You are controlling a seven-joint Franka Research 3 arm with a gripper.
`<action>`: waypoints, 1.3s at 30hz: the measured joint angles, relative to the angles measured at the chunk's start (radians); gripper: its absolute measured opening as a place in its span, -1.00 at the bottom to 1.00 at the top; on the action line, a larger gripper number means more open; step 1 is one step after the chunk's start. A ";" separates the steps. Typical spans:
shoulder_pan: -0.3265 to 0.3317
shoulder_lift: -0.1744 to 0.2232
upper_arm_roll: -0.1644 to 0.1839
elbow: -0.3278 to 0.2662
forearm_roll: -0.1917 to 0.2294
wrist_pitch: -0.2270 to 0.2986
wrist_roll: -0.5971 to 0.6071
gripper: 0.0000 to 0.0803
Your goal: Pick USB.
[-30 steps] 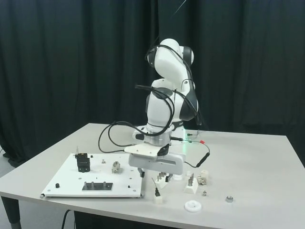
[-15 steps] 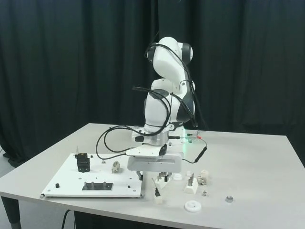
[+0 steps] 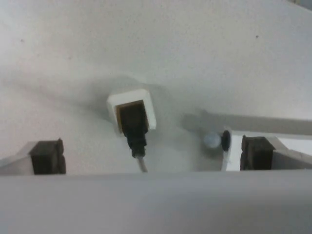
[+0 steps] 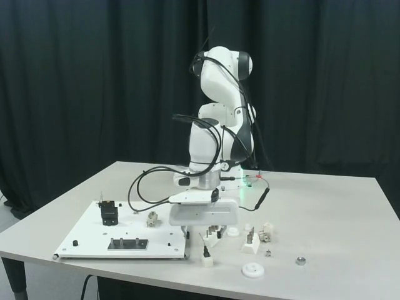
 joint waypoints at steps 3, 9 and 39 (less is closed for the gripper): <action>0.000 -0.004 0.002 -0.023 0.005 0.032 -0.010 0.99; 0.001 -0.012 0.008 -0.072 0.021 0.091 -0.027 0.99; -0.006 -0.023 0.029 -0.196 0.022 0.286 -0.095 0.99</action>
